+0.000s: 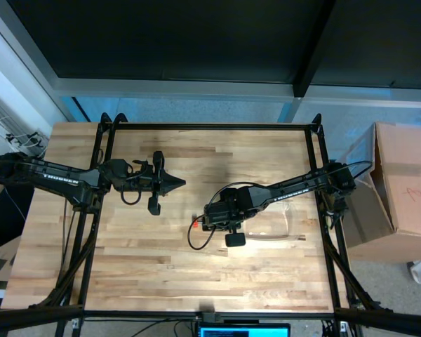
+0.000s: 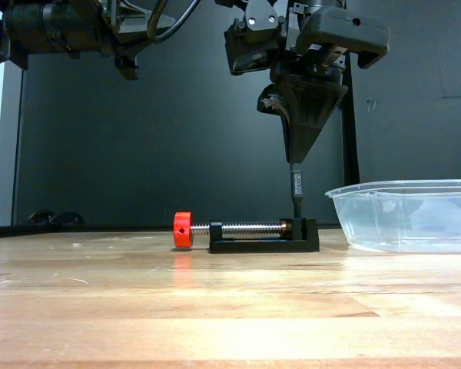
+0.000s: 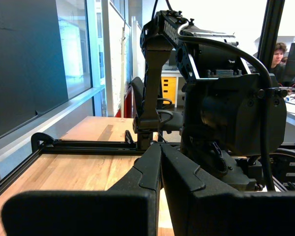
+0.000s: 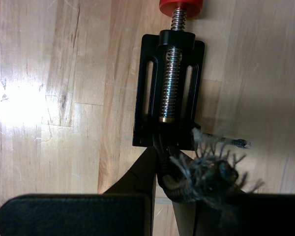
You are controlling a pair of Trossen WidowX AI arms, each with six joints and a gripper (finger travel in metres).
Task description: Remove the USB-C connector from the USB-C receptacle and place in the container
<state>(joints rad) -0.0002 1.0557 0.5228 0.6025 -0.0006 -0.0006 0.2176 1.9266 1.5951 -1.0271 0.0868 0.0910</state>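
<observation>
- Wood table (image 2: 215, 307) first: where's the plug?
- You've got the plug (image 2: 296, 184) upright in the clamp (image 2: 265, 244), depth unclear, right gripper (image 2: 295, 164) pinching it, likely for a straight pull. The tub (image 2: 415, 219) sits just beside. Left gripper (image 1: 175, 183), fingers pressed together, hangs well apart. Left arm (image 1: 56, 177) reads "TROSSEN".

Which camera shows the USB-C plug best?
Low view: USB-C connector stands upright on the black fixture, pinched by the right gripper. Right wrist view glimpses it; high view hides it. The left gripper, shut, hovers at left; its camera misses it.
</observation>
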